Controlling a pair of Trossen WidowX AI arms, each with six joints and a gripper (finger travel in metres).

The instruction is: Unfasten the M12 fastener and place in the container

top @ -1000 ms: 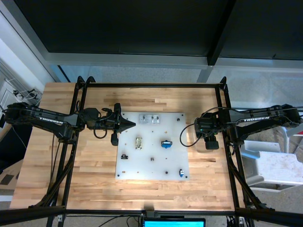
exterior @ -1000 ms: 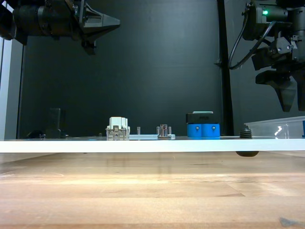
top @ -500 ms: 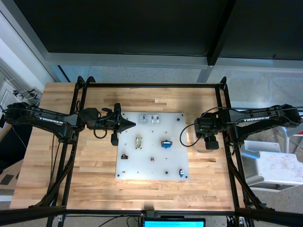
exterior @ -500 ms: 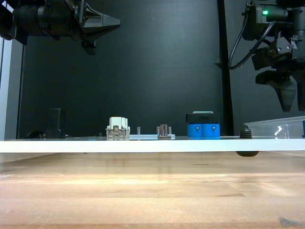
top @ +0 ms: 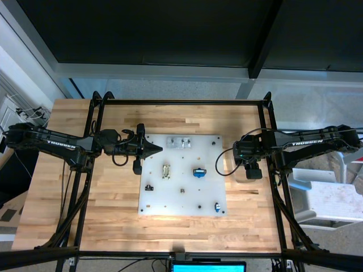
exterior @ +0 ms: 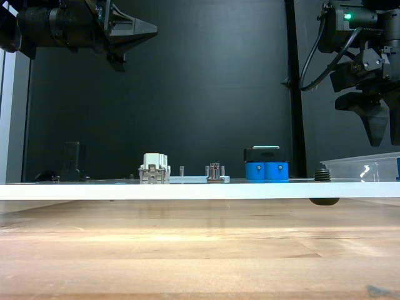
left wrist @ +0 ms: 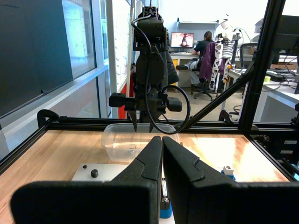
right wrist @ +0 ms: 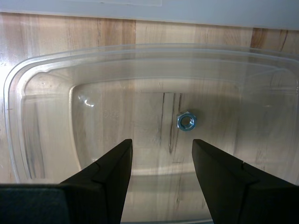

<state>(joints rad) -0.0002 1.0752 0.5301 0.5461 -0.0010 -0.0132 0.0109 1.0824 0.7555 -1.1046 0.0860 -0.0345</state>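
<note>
Nut (right wrist: 186, 121): lies flat on the tub (right wrist: 16, 121) floor, free of the claw.
Right gripper (right wrist: 161, 149): spread, empty, hanging above the tub.
Left gripper (left wrist: 162, 142): pressed together, empty, high over the board's (top: 170, 198) left edge.
Stud (exterior: 321, 175): ribs bare, it seems.
Risk: a low retreat could clip the tub rim and tip the nut out.

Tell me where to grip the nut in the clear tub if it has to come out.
Probably best to grip the nut across two opposite flats, coming straight down: it lies flat on the container floor, hole up, clear of the walls. The right gripper hangs open above the container; the left gripper, shut, is parked at the left edge of the board.
</note>
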